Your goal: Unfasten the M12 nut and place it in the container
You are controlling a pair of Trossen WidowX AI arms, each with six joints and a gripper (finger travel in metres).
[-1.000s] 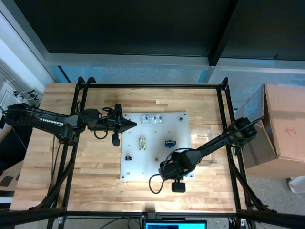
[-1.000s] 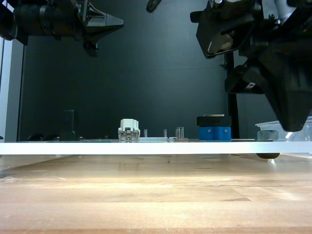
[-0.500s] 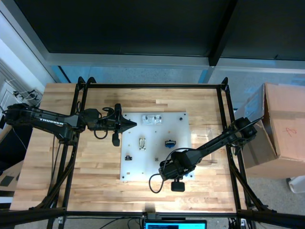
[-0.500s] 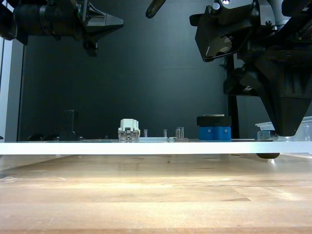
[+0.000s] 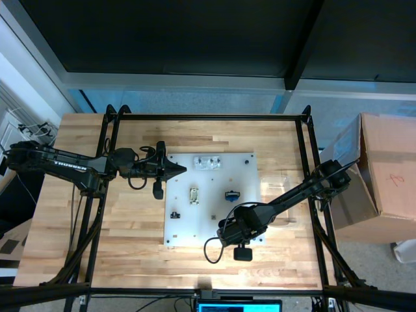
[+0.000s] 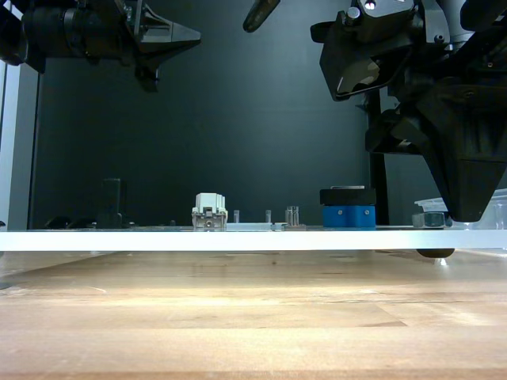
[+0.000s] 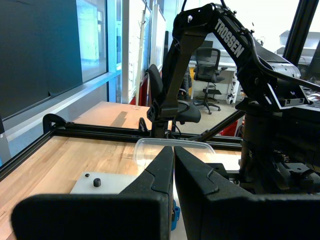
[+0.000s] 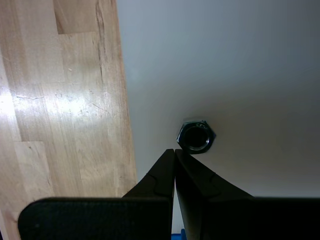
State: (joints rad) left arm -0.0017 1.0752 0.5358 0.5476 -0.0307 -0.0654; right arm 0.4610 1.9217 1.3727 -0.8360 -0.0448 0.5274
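You are looking at board (image 5: 195,227) lying mid-tabletop, container (image 5: 278,185) sitting just off its right edge. Left gripper (image 5: 177,169) hovering over board's far left edge, fingers pressing together, holding nothing. Right gripper (image 8: 174,151) pointing down at board's near right edge, fingers meeting, gripping nothing. Nut (image 8: 196,136) sitting on its stud just beside those tips, not gripped.

The black right gripper (image 6: 467,215) turns from a slant to point straight down; its tip drops lower and nearer the small silver hexagonal nut (image 6: 428,218) on the white board (image 6: 158,239).
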